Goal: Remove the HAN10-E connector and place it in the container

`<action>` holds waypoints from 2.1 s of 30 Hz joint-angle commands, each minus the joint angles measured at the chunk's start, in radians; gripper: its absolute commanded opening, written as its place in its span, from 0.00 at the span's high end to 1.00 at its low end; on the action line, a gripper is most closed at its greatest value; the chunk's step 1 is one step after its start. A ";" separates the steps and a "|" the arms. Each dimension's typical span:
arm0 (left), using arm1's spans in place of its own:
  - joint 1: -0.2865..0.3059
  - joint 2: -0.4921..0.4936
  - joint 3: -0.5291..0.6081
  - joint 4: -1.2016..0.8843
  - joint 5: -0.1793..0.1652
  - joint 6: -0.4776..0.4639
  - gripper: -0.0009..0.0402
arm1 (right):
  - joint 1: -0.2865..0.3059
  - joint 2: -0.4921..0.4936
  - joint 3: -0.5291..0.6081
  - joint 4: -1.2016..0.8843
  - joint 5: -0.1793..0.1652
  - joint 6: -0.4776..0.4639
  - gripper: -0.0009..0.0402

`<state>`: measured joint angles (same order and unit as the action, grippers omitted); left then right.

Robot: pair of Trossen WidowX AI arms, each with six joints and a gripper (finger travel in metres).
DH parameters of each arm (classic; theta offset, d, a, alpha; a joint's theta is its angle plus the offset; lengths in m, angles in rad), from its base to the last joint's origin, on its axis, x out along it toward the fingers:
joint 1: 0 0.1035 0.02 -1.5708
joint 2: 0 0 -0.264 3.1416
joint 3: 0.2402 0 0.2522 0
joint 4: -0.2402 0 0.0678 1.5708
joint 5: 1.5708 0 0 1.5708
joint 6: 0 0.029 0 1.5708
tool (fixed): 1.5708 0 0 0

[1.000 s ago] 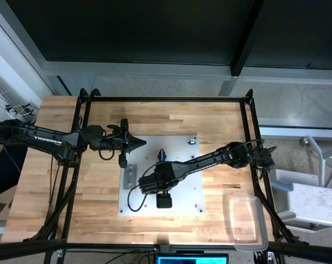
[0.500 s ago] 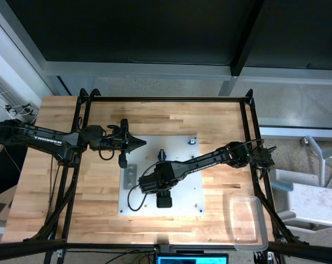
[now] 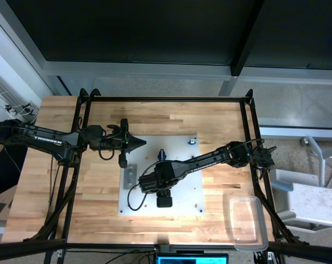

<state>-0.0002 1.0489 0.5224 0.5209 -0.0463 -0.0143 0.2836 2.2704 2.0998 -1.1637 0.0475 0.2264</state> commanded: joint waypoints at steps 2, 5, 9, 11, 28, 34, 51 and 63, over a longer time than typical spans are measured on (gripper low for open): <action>0.000 0.000 0.000 0.000 0.000 0.000 0.98 | 0.000 -0.019 0.000 -0.004 0.001 -0.001 0.89; 0.000 0.000 0.000 0.000 0.000 0.000 0.98 | 0.000 -0.029 0.000 -0.010 0.000 -0.005 0.88; 0.000 0.000 0.000 0.000 0.000 0.000 0.98 | 0.001 -0.045 0.000 -0.016 0.001 -0.008 0.86; 0.000 0.000 0.000 0.000 0.000 0.000 0.98 | 0.001 -0.054 0.000 -0.018 0.000 -0.007 0.86; 0.000 0.000 0.000 0.000 0.000 0.000 0.98 | 0.071 -0.149 0.000 -0.113 0.005 0.023 0.86; 0.000 0.000 0.000 0.000 0.000 0.000 0.98 | 0.114 -0.190 0.000 -0.142 0.005 0.036 0.85; 0.000 0.000 0.000 0.000 0.000 0.000 0.98 | 0.265 -0.439 -0.405 0.070 0.004 0.194 0.86; 0.000 0.000 0.000 0.000 0.000 0.000 0.98 | 0.386 -0.577 -0.639 0.096 0.013 0.397 0.86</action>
<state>-0.0002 1.0489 0.5224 0.5209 -0.0463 -0.0139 0.6571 1.7027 1.4776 -1.0729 0.0589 0.6010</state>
